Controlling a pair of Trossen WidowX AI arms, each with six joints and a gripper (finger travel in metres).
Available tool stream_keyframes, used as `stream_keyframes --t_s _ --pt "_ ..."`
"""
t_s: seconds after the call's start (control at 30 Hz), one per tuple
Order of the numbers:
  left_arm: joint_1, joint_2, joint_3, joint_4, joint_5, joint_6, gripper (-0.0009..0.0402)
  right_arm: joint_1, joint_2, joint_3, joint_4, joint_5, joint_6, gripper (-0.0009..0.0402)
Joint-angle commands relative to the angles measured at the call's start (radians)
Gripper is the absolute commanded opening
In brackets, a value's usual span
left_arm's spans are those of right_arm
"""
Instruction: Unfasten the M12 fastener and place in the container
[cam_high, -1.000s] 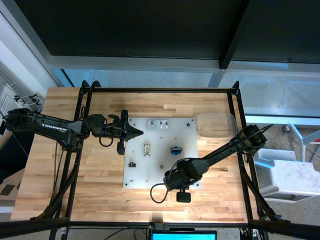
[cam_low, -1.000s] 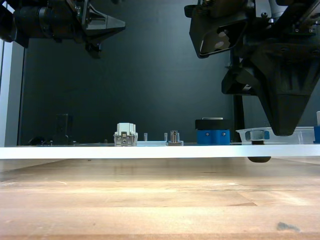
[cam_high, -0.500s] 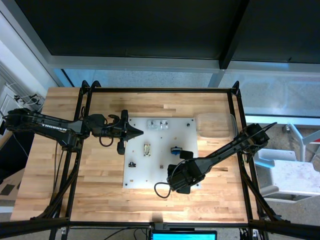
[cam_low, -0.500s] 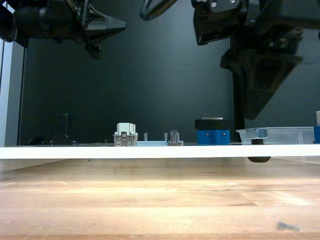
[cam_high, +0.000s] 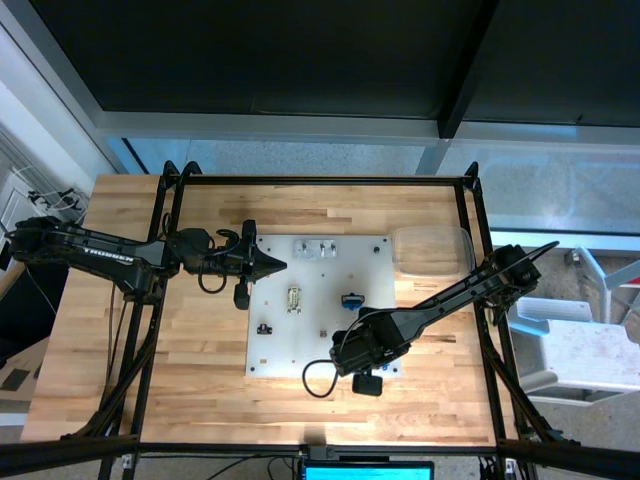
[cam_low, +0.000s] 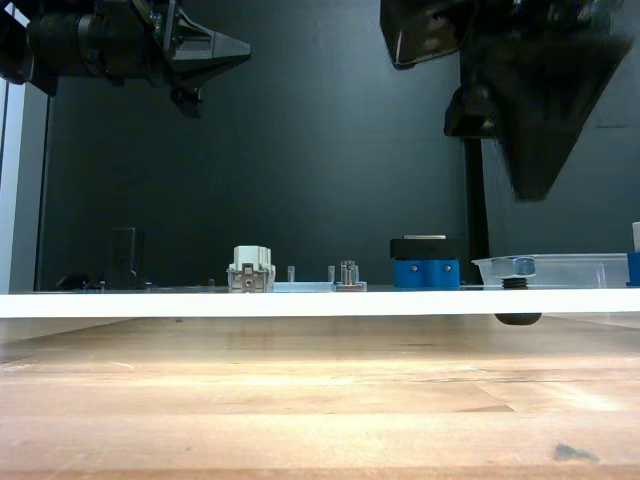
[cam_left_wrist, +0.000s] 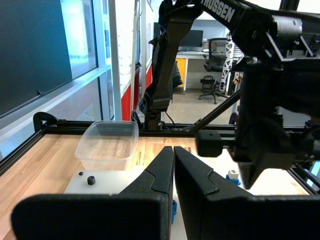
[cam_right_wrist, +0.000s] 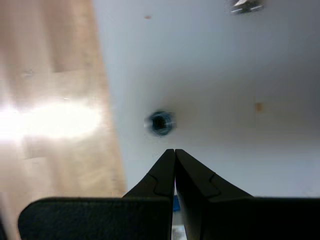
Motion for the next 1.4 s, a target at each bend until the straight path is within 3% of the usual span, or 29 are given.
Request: stream_keyframes --t_s 0.03,0.1,0.17,0.3,0.33,0.47,0.77,0.97,1.13,1.4 --pt "0.0 0.0 0.0 -0.002 0.0 0.0 0.0 0.004 0.0 0.009 0.015 -0.03 -0.01 0.0" --pt "0.0 0.0 0.0 -0.002 0.0 0.0 0.0 0.004 0.0 0.008 0.035 -0.037 0.013 0.0" --pt "0.0 0.0 0.0 -0.002 0.0 0.0 0.0 0.004 -0.001 0.008 0.051 -0.037 0.112 0.0" --pt "0.0 0.0 0.0 -0.002 0.0 0.0 0.0 0.002 0.0 0.008 0.052 0.008 0.449 0.0" --pt "0.0 0.0 0.0 -0.002 0.0 0.0 0.0 0.002 0.0 0.008 0.054 0.017 0.492 0.0" --pt "0.0 0.0 0.0 -0.002 0.0 0.0 0.0 0.009 0.025 0.024 0.041 0.028 0.511 0.0023" --pt "0.0 0.0 0.0 -0.002 0.0 0.0 0.0 0.008 0.066 0.039 0.027 0.044 0.644 0.0164" --pt "0.0 0.0 0.0 -0.002 0.0 0.0 0.0 0.002 0.095 0.069 0.011 0.061 0.648 0.0236" --pt "0.0 0.0 0.0 -0.002 0.0 0.0 0.0 -0.005 0.12 0.074 0.009 0.058 0.658 0.0246" --pt "0.0 0.0 0.0 -0.001 0.0 0.0 0.0 -0.014 0.144 0.072 0.004 0.043 0.675 0.0221"
